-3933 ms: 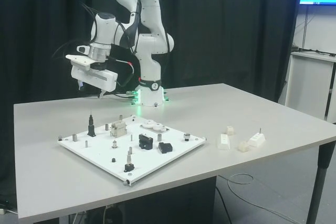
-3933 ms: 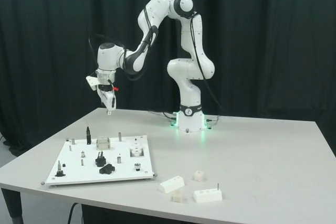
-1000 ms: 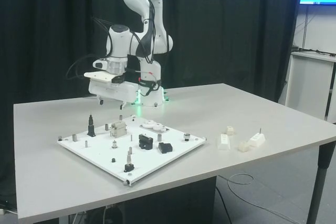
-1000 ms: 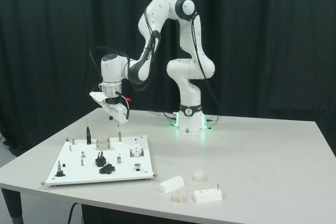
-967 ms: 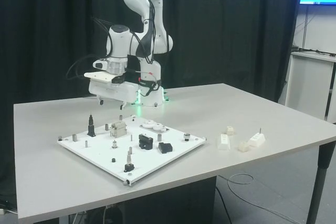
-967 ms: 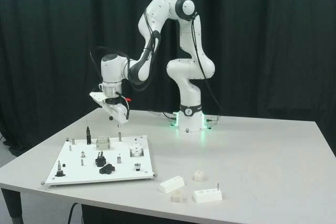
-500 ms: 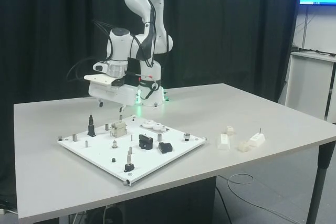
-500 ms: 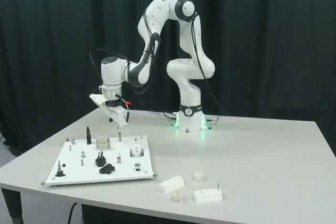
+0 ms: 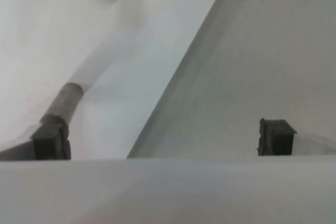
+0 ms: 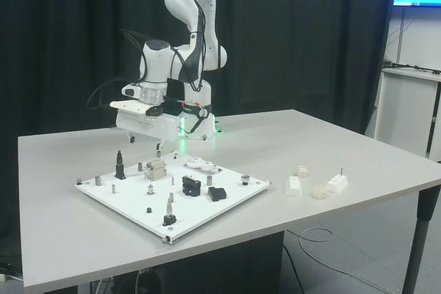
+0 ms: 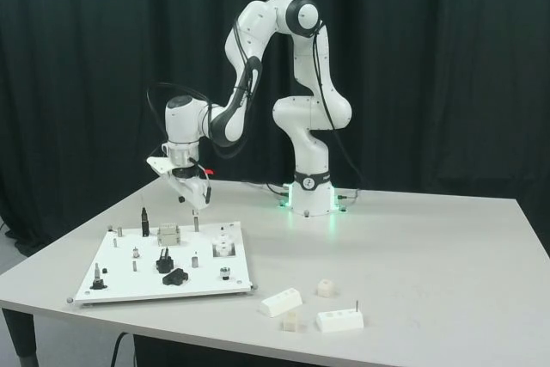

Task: Insert round peg 3.

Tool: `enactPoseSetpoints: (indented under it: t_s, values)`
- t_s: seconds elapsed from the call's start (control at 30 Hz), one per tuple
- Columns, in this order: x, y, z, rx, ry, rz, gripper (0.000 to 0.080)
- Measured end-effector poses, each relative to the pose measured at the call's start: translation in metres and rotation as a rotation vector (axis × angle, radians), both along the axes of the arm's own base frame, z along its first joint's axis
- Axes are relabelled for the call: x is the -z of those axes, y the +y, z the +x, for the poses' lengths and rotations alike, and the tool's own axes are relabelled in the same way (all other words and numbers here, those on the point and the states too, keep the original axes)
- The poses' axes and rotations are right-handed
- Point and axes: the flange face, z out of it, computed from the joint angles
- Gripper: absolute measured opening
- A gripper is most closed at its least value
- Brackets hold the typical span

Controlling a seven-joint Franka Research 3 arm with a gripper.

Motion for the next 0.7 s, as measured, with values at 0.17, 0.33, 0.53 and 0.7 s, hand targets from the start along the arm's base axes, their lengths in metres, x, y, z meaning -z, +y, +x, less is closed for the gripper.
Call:
enactPoseSetpoints:
  t_s: [0.17,0.33,0.53,0.7]
  values:
    - [0.0024,-0.0004,0.0,-0.001,0.0,-0.001,0.08]
    - [0.0048,-0.0011,0.0,0.001,-0.002,0.0,0.08]
    - [0.0053,-0.0018,0.0,-0.006,-0.003,0.003,0.08]
    - [0.0053,-0.0021,0.0,-0.015,-0.003,0.004,0.08]
